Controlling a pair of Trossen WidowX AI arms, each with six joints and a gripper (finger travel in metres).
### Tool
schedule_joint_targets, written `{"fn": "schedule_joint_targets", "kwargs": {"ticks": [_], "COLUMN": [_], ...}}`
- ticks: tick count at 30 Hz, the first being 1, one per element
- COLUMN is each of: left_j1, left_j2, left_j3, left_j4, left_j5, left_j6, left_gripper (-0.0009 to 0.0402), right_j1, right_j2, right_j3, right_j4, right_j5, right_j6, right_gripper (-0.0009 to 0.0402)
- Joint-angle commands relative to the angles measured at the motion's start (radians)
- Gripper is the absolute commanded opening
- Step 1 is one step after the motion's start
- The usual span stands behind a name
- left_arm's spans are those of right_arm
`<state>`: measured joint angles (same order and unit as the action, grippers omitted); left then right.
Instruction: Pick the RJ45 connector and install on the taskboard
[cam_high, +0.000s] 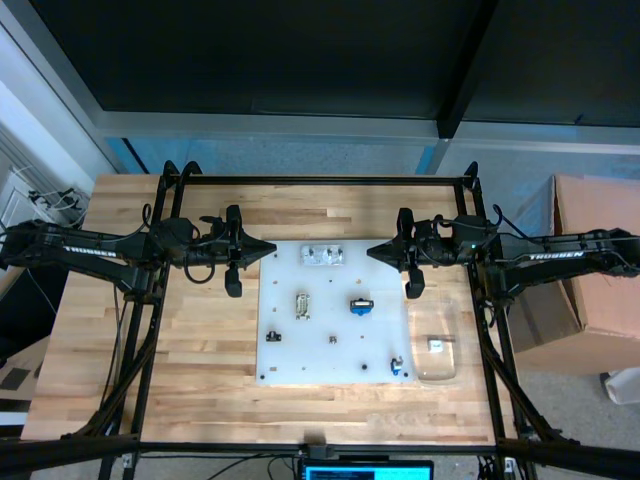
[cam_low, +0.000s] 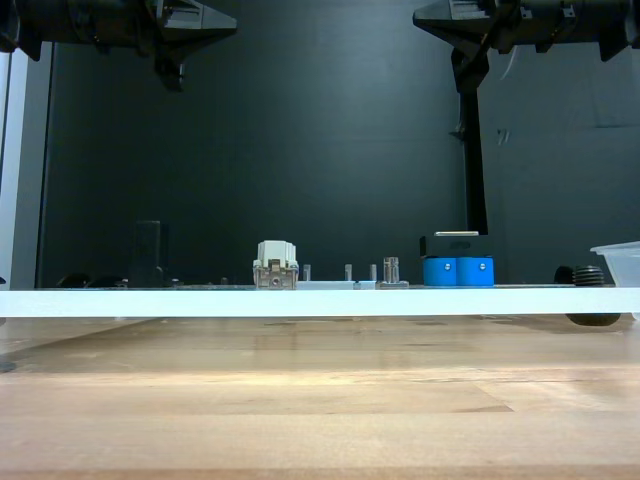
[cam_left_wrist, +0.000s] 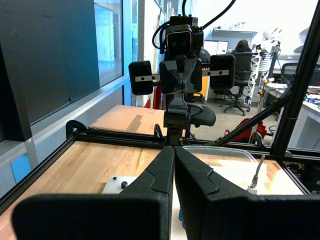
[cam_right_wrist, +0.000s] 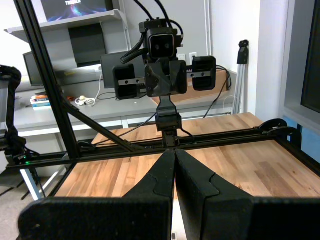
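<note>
- High view: my left gripper (cam_high: 268, 250) hangs just off the white board's (cam_high: 300, 350) far left corner. The right gripper (cam_high: 372, 252) hangs off its far right corner, and both are high above the table (cam_high: 150, 380).
- In each wrist view the fingers (cam_left_wrist: 197, 172) (cam_right_wrist: 197, 175) lie pressed together with nothing between them.
- The RJ45 connector (cam_left_wrist: 252, 188) is free of both grippers, and its grey cable (cam_left_wrist: 258, 170) stands up from it.
- A grey piece tops the blue jack (cam_high: 398, 368), so I read the connector there. I cannot tell how deep it sits.
- The clear tray (cam_high: 452, 372) beside the board holds the white block (cam_high: 436, 346).
</note>
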<state>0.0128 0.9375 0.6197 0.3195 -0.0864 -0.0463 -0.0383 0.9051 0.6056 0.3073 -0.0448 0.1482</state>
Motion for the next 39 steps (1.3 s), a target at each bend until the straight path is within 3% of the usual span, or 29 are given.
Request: {"fn": "schedule_joint_targets", "kwargs": {"ticks": [1, 39], "left_j1": [0.000, 0.000], "left_j2": [0.000, 0.000], "left_j3": [0.000, 0.000], "left_j4": [0.000, 0.000], "left_j5": [0.000, 0.000], "left_j6": [0.000, 0.000], "left_gripper": [0.0000, 0.0000], "right_j1": [0.001, 0.002], "right_j2": [0.000, 0.000], "right_j3": [0.001, 0.001], "right_j4": [0.000, -0.019], "right_j5": [0.000, 0.000], "right_j6": [0.000, 0.000], "right_gripper": [0.0000, 0.0000]}}
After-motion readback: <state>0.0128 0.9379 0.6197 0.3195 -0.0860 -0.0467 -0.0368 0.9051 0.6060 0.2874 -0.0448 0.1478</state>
